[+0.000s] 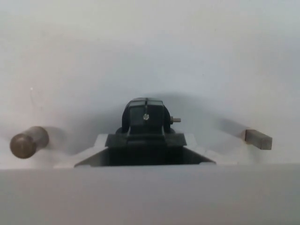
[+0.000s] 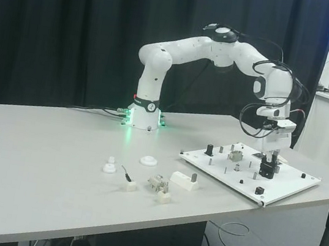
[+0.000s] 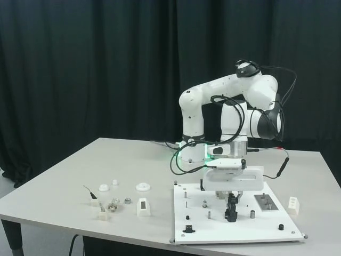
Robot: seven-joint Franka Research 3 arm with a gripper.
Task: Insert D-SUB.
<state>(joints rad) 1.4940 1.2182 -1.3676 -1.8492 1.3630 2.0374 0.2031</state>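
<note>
Black D-SUB, screw wrist-visible only

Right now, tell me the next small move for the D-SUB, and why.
Probably press straight down a little. The claw stands upright over the white board, holding the black D-SUB, which appears seated at its socket; whether it is fully home cannot be told.

The white arm rises from its base, bends at the elbow and reaches outward, the wrist turned to point straight down. The pincer hangs vertical, low over the table, its fingers closed on a black part.
</note>
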